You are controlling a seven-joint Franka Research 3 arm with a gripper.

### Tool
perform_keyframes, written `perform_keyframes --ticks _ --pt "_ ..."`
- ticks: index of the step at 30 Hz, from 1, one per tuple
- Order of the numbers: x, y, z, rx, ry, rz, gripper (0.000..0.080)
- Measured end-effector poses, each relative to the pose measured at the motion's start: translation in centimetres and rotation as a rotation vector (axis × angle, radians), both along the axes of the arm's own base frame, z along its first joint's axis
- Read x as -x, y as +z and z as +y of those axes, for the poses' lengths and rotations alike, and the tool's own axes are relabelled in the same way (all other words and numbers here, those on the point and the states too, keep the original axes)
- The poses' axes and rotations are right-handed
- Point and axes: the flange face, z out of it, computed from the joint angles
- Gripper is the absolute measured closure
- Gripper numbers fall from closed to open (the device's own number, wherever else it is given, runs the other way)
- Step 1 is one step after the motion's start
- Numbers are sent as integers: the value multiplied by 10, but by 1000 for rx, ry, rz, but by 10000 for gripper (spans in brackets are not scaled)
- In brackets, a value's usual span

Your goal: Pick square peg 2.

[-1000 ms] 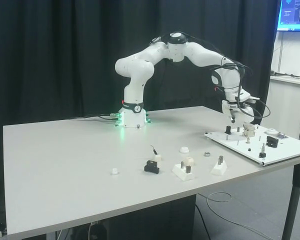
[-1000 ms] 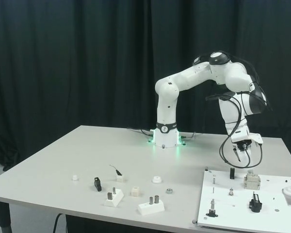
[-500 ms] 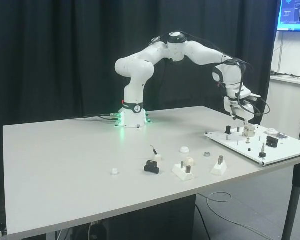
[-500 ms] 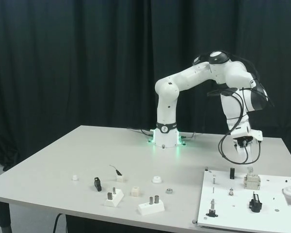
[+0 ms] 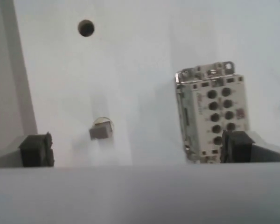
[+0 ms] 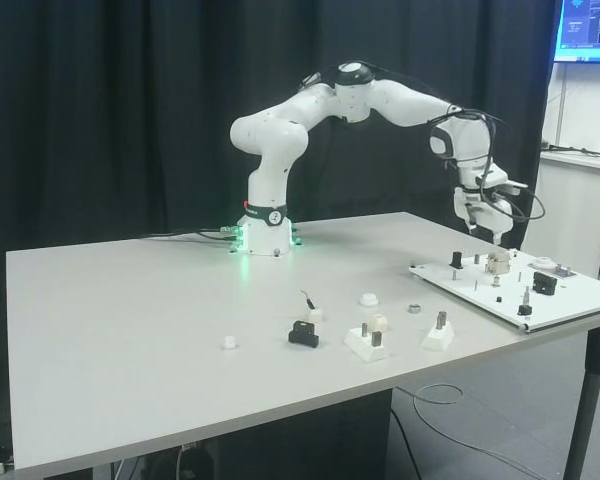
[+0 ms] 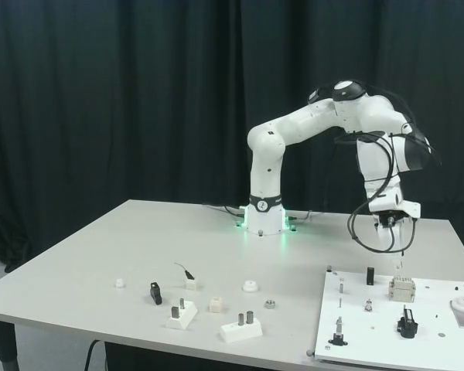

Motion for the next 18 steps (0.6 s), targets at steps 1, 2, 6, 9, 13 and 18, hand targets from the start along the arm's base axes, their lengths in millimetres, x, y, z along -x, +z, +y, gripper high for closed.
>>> perform_keyframes --ticks 1,2,6,9,13,18 --pt "-1 1 0 3 0 -1 3" --pt "-2 2 0 6 -1 -3 3" --pt "-8 6 1 9 -9 -7 3" --pt "-13 8 1 11 -15 -10 3" --pt "-19 11 0 12 -26 -13 3" --pt "-29 12 -4 20 -55 -15 3"
